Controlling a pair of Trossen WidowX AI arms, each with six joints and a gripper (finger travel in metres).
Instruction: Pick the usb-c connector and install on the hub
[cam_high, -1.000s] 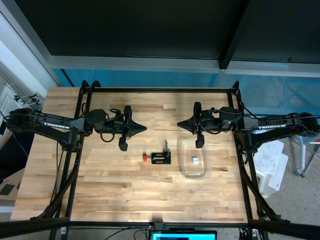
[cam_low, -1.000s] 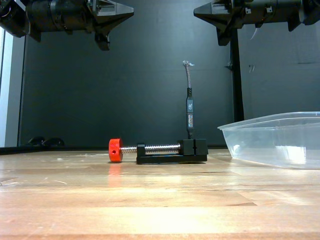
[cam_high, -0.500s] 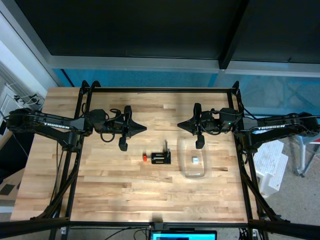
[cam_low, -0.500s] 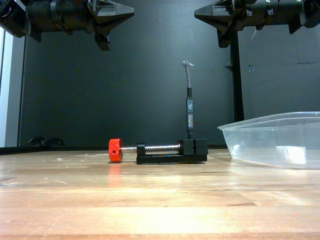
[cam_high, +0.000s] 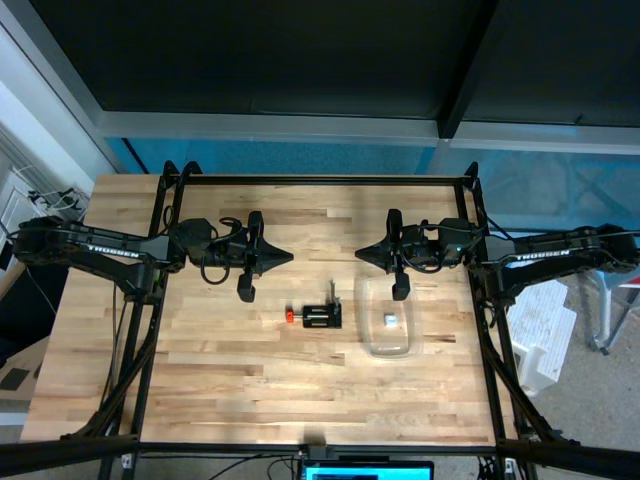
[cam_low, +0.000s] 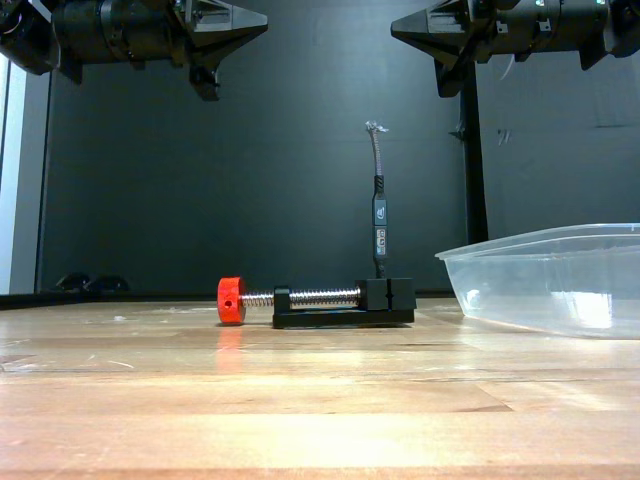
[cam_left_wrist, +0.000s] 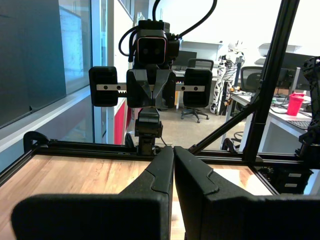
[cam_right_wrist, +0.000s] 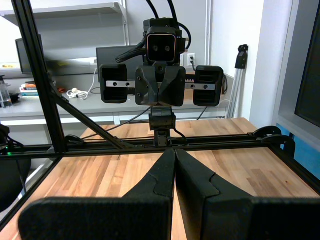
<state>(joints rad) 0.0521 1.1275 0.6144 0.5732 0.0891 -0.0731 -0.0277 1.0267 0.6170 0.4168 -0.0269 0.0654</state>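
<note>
Since neither gripper holds anything, the task looks to be at its very start. The left gripper (cam_high: 289, 257) hangs high over the table (cam_high: 200, 380), left of the middle and pointing inward. Its wrist view shows the jaws pressed together with nothing between them. The right gripper (cam_high: 360, 251) faces it from the other side, equally high, above the far end of the tray (cam_high: 370, 345), and its jaws are likewise closed on nothing. Both are well apart from everything on the table.

The connector (cam_high: 391, 320) is probably the small pale piece lying free on the tray floor, though it is too small to be sure. Just beside the tray, a vise (cam_low: 330, 300) with a red knob (cam_low: 231, 300) stands on the table. The hub (cam_low: 380, 225) is probably the slim black part clamped upright in it, with a braided cable (cam_low: 377, 150) rising from its top.

By this reading every step is left to do. A gripper must open, come down into the tray and grasp the connector. It must then lift the connector over the rim, line it up with the hub's port and press it home. Which port is meant cannot be told.
</note>
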